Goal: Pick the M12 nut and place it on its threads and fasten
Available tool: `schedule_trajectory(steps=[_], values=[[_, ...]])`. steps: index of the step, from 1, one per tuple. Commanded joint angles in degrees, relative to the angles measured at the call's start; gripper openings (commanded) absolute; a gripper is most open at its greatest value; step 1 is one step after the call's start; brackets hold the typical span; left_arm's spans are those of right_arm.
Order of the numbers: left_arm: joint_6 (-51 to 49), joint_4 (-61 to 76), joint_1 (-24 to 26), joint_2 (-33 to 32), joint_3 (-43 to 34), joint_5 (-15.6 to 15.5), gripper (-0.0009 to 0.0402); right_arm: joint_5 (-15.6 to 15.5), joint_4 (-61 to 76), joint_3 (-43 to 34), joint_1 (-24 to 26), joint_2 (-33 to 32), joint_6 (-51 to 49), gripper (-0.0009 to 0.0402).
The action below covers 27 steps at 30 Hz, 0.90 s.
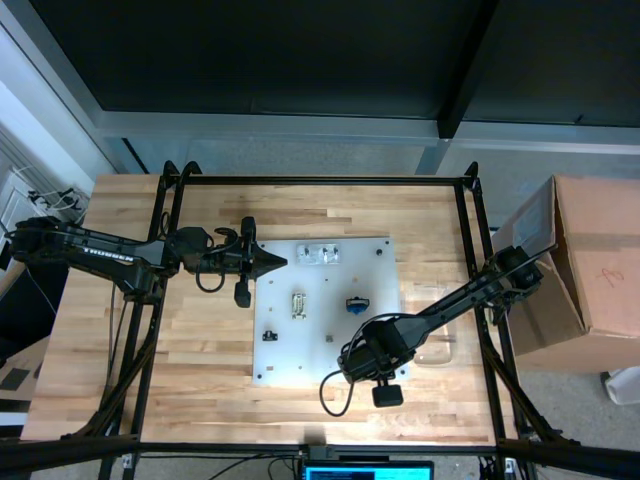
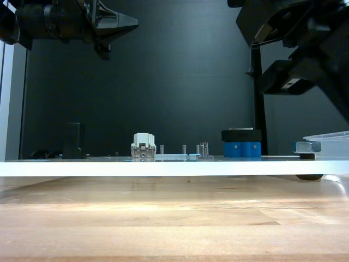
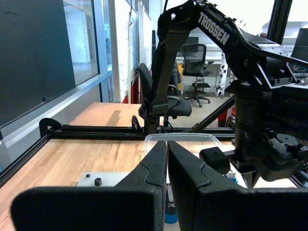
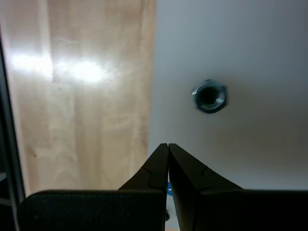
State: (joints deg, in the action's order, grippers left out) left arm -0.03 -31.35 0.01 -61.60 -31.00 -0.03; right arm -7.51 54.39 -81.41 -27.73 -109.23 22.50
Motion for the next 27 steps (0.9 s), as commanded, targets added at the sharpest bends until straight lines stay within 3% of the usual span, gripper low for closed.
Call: schedule_trajectory(steps=[1,4,6,17,19,22,23,27], values=[[0.02,0.00,0.00,0.00,-0.02,0.02,0.0000,5.51,1.09,-0.04,-0.02,-0.07,-0.44,0.0000],[0.02,0.00,0.00,0.00,-0.02,0.00,0.0000,11.13,2.08,-0.04,-0.02,-0.07,-0.46,0.0000],[0.02,0.00,0.00,0.00,-0.02,0.02,0.0000,12.63,2.10,-0.04,-0.02,-0.07,-0.48,0.0000],[0.02,0.00,-0.02,0.00,-0.02,0.02,0.0000,13.73,-1.66,2.12,-0.09,-0.07,0.20,0.0000],[0.02,0.00,0.00,0.00,-0.02,0.02,0.0000,11.26,-3.23,2.93,-0.13,-0.07,0.13,0.0000],[0.02,0.00,0.00,0.00,-0.02,0.02,0.0000,-1.49,-4.87,3.65,-0.13,-0.07,-1.03,0.0000],[0.02,0.00,0.00,0.00,-0.02,0.02,0.0000,-3.80,-4.90,3.72,-0.13,-0.07,-0.94,0.0000],[0.02,0.00,0.00,0.00,-0.02,0.00,0.0000,-2.56,-4.37,3.72,-0.15,-0.07,-0.92,0.0000]])
